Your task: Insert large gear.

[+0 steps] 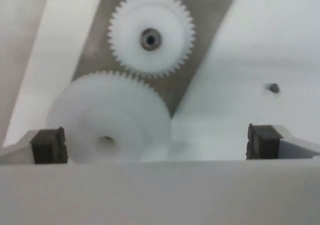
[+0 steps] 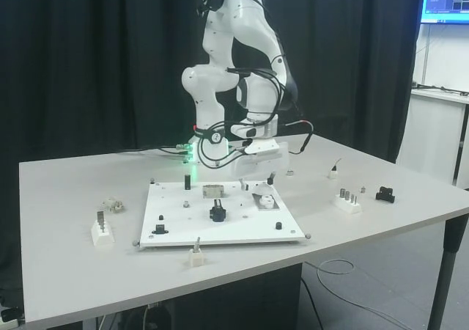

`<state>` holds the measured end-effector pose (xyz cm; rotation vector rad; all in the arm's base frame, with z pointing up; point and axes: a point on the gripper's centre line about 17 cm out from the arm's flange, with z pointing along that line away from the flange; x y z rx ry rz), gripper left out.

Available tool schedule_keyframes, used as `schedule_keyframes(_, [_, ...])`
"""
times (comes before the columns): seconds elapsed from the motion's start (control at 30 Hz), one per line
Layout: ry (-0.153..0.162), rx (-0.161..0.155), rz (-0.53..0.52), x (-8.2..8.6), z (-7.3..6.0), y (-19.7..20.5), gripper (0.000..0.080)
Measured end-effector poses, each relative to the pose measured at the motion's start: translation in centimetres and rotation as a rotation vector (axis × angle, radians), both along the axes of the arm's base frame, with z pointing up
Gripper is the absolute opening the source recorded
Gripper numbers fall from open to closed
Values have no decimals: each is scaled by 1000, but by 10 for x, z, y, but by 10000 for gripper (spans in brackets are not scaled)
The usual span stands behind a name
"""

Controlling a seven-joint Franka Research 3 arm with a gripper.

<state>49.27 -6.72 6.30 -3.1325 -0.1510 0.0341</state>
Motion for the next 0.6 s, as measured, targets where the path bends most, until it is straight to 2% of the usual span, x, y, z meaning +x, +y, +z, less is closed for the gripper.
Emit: schedule_keyframes(0.6, [8, -6, -1, -4, -1, -17, 800])
